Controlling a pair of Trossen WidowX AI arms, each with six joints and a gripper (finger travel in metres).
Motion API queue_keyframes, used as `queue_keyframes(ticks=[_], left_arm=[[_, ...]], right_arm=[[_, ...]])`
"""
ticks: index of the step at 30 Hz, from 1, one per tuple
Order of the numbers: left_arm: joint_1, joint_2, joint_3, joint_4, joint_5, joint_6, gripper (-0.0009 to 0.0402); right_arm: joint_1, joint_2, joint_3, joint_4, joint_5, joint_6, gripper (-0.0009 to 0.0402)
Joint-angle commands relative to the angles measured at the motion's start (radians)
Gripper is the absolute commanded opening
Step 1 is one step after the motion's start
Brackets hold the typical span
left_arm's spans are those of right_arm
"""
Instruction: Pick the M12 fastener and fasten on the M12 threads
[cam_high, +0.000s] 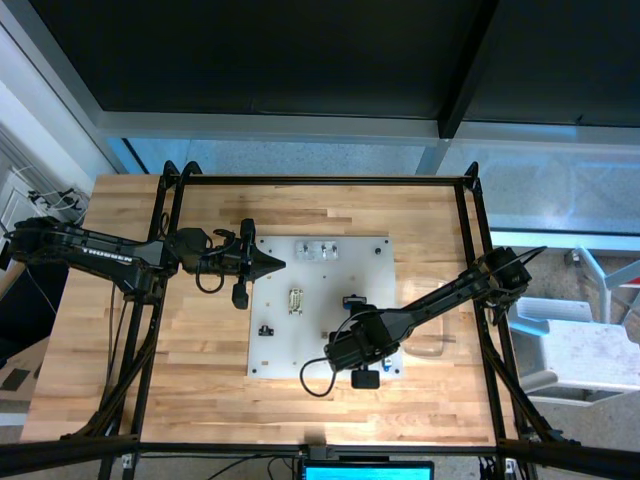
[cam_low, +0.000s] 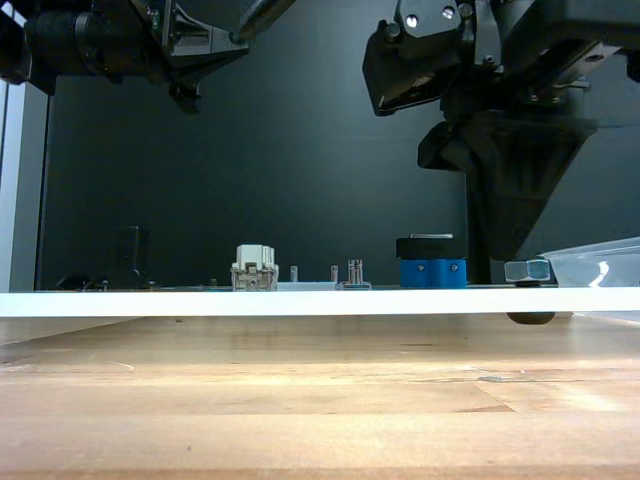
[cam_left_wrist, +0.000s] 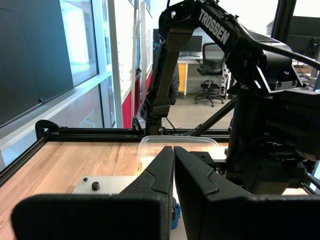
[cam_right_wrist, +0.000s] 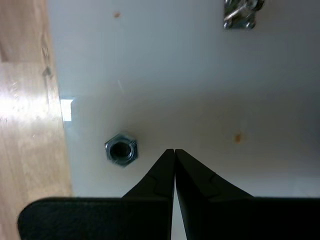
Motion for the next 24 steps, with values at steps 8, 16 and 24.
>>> queue_keyframes(ticks=[8,16,24], left_arm=[[0.0,0.0,0.0,0.0,0.0,0.0,0.0],[0.0,0.0,0.0,0.0,0.0,0.0,0.0],[0.0,0.0,0.0,0.0,0.0,0.0,0.0]], right_arm=[[0.001,0.014,-0.006,0.023,-0.01,-0.002,0.0],[0.001,0.021,-0.006,0.028,-0.036,-0.008,0.0],[0.002,-0.003,0.0,-0.021,-0.353,-0.08,0.0]])
